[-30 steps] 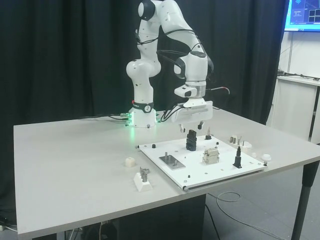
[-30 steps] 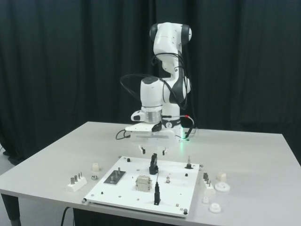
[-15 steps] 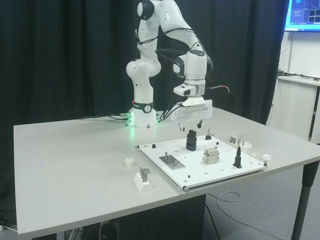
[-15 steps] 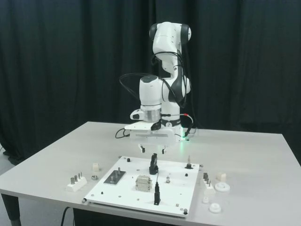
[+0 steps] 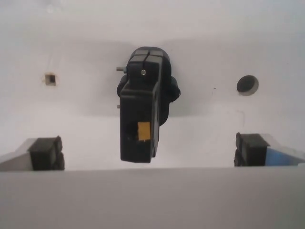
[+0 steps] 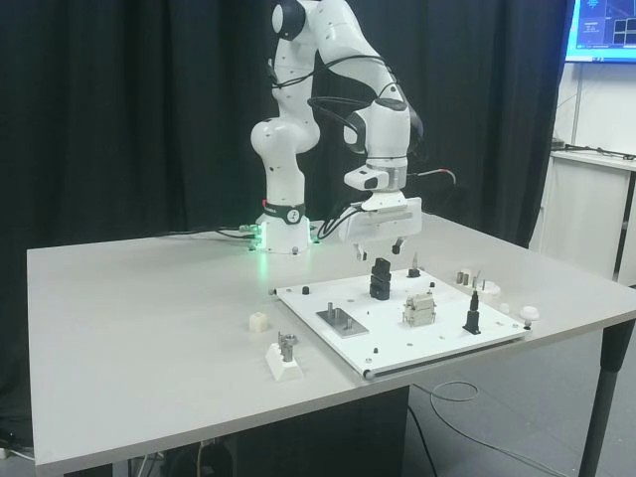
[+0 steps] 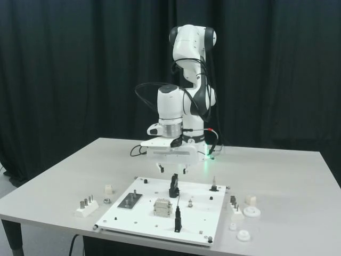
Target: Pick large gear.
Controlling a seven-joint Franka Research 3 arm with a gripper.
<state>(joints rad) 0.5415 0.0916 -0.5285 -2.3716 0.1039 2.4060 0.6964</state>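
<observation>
The large gear (image 7: 252,212) is a white toothed disc lying on the grey table to the right of the white board (image 7: 144,213). It does not show in the wrist view. My gripper (image 7: 172,169) (image 6: 380,250) hangs open over the back half of the board, well to the left of the gear. Nothing is between its fingers. Directly under it stands an upright black part (image 5: 143,114) (image 7: 172,186) (image 6: 380,279). In the wrist view the gripper (image 5: 147,151) shows one black fingertip (image 5: 45,152) on either side of that part, wide apart.
On the white board (image 6: 447,333) stand a grey metal block (image 7: 129,200), a grey connector (image 7: 161,207) and a black post (image 7: 177,218). Beside the gear lie smaller white round parts (image 7: 243,235) and a pin holder (image 7: 233,201). A white block with pins (image 7: 85,207) sits left of the board.
The gripper has risen slightly above the black part over the last second. Its fingers have stayed open and nothing on the table has moved.
</observation>
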